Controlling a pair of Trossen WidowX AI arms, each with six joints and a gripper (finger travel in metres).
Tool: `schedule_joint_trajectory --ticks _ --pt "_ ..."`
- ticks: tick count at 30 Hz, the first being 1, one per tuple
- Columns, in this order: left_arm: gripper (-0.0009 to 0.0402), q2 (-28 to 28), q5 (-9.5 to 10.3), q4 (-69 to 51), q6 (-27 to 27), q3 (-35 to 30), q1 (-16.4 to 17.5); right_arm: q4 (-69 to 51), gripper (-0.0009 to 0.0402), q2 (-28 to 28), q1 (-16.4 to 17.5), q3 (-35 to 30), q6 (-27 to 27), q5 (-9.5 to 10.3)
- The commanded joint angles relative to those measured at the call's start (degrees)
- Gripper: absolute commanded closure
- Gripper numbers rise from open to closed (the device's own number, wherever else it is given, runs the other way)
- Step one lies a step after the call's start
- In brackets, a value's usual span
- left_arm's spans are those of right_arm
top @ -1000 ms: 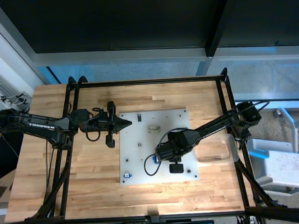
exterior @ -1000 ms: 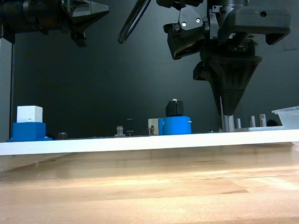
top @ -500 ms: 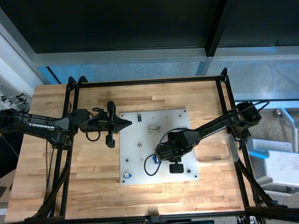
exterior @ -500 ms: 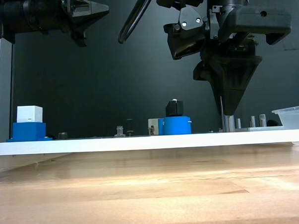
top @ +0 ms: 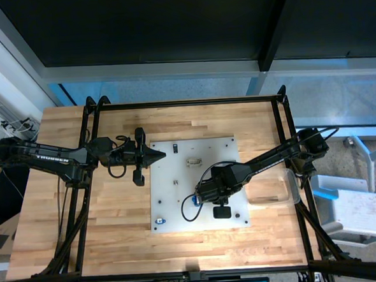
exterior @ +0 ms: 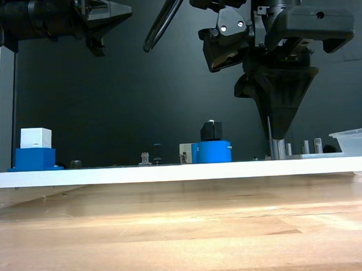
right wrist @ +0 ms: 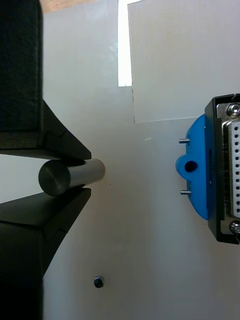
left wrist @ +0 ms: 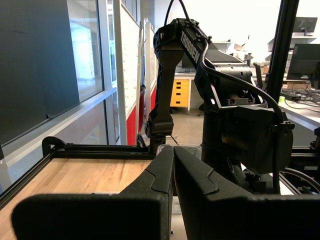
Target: Pick the 16mm cylinder and place it in the taskboard
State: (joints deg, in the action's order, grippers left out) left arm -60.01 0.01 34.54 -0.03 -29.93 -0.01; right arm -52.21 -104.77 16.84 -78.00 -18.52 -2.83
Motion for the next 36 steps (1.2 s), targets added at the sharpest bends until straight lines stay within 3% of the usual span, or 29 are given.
schedule_joint_trajectory --ticks 1,36 --pt "0.0393 0.0 0.0 0.02 -0.02 -0.02 0.0 0.04 0.0377 0.0 0.02 0.0 -0.02 -0.09" --pt "0.0393 0.0 0.0 0.0 -0.02 -0.02 0.0 2.03 0.0377 -1.64 0.02 1.16 0.0 0.02"
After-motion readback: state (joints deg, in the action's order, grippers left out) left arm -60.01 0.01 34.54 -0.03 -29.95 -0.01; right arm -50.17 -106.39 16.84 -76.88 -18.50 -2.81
